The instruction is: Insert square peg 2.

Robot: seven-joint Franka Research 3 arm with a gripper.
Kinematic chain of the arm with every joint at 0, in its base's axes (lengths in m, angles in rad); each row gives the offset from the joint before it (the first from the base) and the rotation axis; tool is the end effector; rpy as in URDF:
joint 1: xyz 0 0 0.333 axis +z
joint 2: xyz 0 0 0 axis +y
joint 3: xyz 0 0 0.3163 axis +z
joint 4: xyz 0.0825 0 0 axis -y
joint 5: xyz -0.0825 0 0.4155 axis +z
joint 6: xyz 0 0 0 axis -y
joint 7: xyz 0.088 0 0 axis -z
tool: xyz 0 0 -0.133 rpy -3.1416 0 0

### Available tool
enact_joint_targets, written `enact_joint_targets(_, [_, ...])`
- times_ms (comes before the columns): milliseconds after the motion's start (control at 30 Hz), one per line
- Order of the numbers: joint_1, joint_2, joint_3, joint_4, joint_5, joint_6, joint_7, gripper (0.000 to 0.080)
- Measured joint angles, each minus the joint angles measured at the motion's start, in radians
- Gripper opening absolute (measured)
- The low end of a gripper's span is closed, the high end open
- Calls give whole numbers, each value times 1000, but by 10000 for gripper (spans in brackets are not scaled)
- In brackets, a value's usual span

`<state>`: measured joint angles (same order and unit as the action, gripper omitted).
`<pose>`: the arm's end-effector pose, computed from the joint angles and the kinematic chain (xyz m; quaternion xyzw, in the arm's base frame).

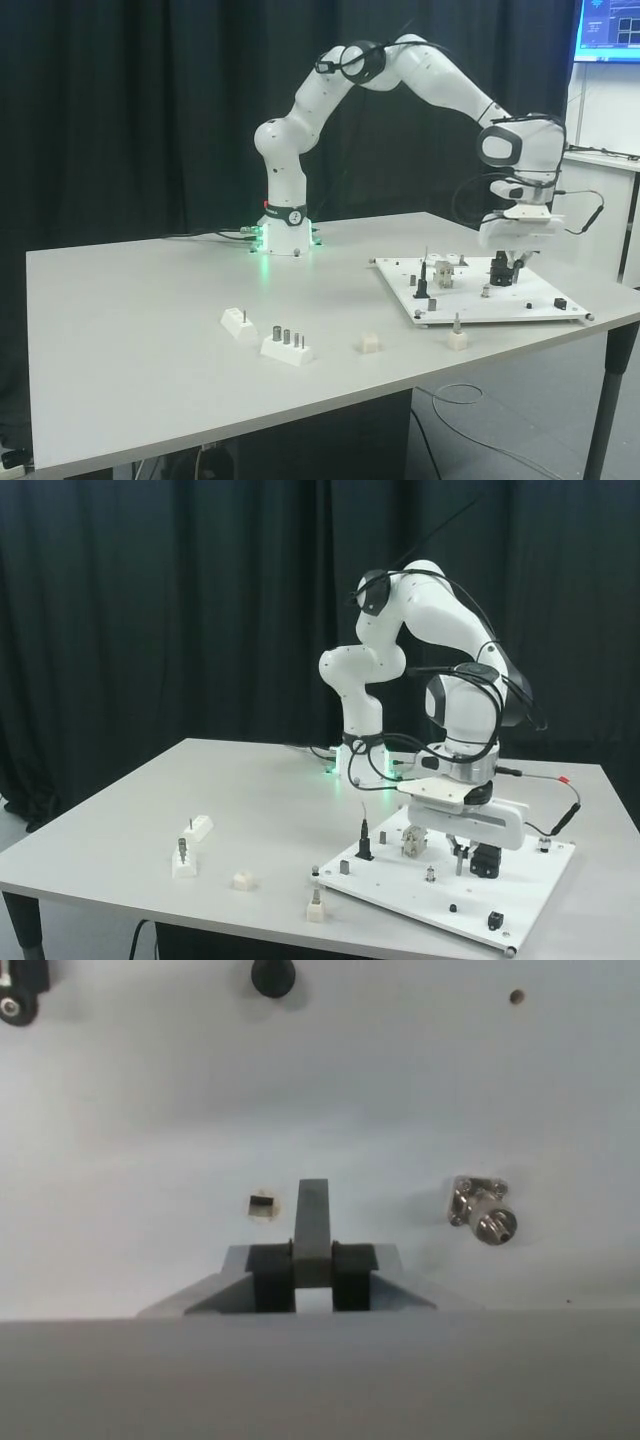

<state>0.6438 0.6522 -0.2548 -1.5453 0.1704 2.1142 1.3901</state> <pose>0.6546 0.3031 0.2292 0.8654 -0.5002 -0.0141 0.0270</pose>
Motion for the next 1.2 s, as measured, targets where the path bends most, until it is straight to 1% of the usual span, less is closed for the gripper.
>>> enact_joint_targets(333, [5, 19, 0, 12, 2, 6, 0, 75])
enact_joint_targets(1200, [6, 42, 4, 12, 21, 14, 0, 75])
